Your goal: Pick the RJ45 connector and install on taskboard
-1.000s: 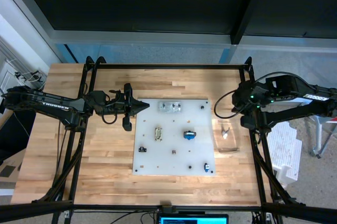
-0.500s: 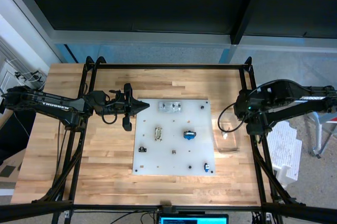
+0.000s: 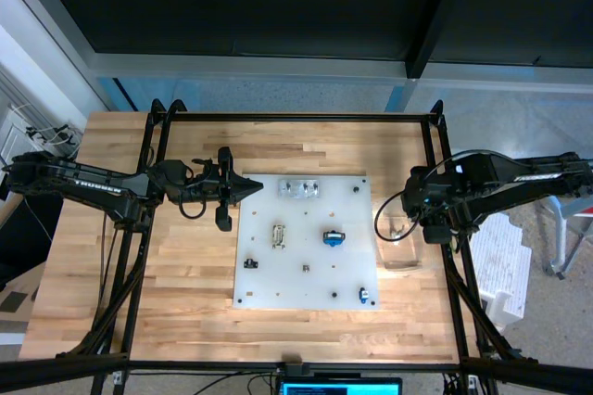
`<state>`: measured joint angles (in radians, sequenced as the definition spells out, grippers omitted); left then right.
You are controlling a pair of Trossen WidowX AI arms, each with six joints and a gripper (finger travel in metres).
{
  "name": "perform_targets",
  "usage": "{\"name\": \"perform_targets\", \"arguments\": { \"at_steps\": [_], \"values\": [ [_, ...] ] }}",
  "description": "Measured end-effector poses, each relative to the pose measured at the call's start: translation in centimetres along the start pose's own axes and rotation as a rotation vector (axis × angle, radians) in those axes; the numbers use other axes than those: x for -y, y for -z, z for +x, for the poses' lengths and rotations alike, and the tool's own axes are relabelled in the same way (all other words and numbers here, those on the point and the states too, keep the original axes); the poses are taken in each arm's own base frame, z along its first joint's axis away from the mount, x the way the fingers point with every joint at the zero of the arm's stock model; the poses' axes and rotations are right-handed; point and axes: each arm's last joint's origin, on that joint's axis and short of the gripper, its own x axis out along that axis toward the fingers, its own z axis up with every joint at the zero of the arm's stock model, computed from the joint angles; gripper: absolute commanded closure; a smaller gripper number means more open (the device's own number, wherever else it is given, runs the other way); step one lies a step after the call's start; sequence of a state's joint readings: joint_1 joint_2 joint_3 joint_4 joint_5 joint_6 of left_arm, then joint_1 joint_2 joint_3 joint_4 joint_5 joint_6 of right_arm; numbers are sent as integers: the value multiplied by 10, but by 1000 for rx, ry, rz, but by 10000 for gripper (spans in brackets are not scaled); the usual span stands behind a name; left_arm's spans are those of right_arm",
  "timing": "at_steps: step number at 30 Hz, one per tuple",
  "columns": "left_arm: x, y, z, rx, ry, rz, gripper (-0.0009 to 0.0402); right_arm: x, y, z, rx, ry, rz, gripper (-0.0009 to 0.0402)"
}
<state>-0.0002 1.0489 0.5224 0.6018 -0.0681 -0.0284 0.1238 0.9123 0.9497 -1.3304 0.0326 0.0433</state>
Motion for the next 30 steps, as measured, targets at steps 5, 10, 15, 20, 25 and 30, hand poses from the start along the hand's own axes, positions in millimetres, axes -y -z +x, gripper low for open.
{"name": "perform_targets", "arguments": {
  "at_steps": [5, 10, 15, 20, 25, 30],
  "values": [
    [0, 0, 0, 0, 0, 0, 393, -4, 2, 14, -12, -10, -30, 224],
    [0, 0, 0, 0, 0, 0, 393, -8, 3, 28, -7, -17, -49, 216],
    [0, 0, 0, 0, 0, 0, 393, -10, 3, 42, 15, -20, -46, 211],
    [0, 0, 0, 1, 0, 0, 393, -11, 1, 49, -10, -18, -41, 212],
    [0, 0, 0, 0, 0, 0, 393, -12, -1, 54, -36, -17, 39, 212],
    [0, 0, 0, 0, 0, 0, 393, -15, 2, 63, -36, -24, 58, 212]
  ]
}}
